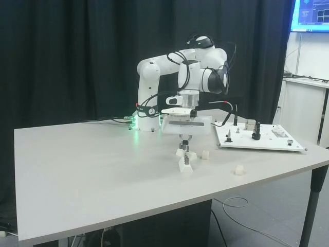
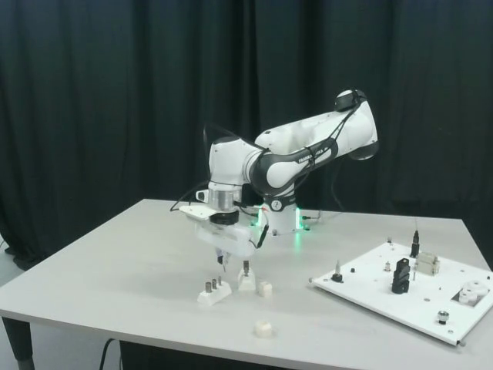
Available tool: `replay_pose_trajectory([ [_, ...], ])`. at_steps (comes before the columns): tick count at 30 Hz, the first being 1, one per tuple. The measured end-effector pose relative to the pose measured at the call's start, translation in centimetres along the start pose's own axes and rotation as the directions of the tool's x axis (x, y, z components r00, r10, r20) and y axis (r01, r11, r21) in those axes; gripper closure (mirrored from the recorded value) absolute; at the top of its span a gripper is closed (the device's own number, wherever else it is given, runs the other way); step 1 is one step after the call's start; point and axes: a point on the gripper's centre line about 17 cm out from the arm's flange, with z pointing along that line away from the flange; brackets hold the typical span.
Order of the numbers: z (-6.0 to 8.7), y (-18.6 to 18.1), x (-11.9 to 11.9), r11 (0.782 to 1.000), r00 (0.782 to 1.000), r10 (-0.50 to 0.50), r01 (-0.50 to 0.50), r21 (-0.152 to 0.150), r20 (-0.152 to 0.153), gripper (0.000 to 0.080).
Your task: Insert round peg 1.
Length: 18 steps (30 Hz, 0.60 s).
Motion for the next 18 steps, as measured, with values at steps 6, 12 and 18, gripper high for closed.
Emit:
replay_pose_trajectory([
  [6,-0.04,0.04,0.09,1.000,1.000,0.000,0.000,-0.001,-0.003,0.0774],
  [12,-0.12,0.12,0.21,1.000,1.000,0.001,-0.001,-0.003,-0.006,0.0774],
  [18,-0.24,0.22,0.28,1.000,1.000,0.001,-0.001,-0.005,-0.008,0.0774],
])
